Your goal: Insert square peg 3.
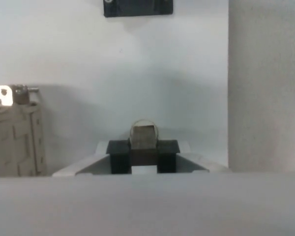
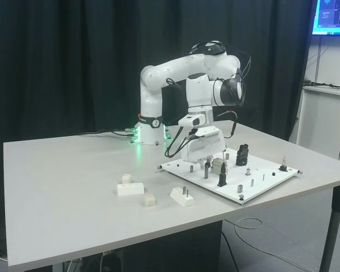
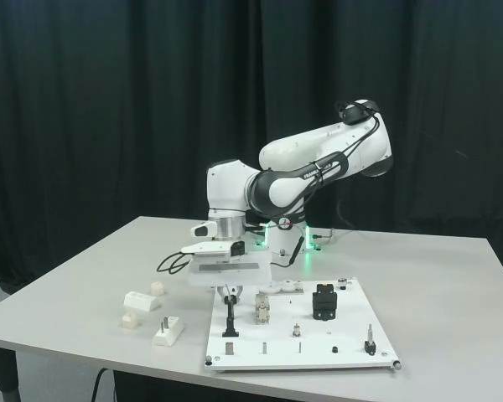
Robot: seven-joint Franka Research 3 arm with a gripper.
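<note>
Grey table [image 2: 68, 170] under me, black curtain behind, white task board [image 3: 352, 347] lying flat near the table's front edge. Square peg [image 1: 143, 136] is clamped between my black fingertips; wrist view shows the two pads closed against its sides, its end face toward the camera. My gripper [image 3: 230, 293] hangs low over the board's corner nearest my base, peg pointing down, just above the board surface; contact with the board I cannot confirm. On the board beside the gripper: a black post [image 3: 230, 321], a small grey block fixture [image 3: 261, 312], and a black block [image 3: 323, 302] farther along. Off the board, on the bare table on the side past the gripper: three small white blocks [image 3: 141, 300], one with an upright pin [image 3: 168, 330].
</note>
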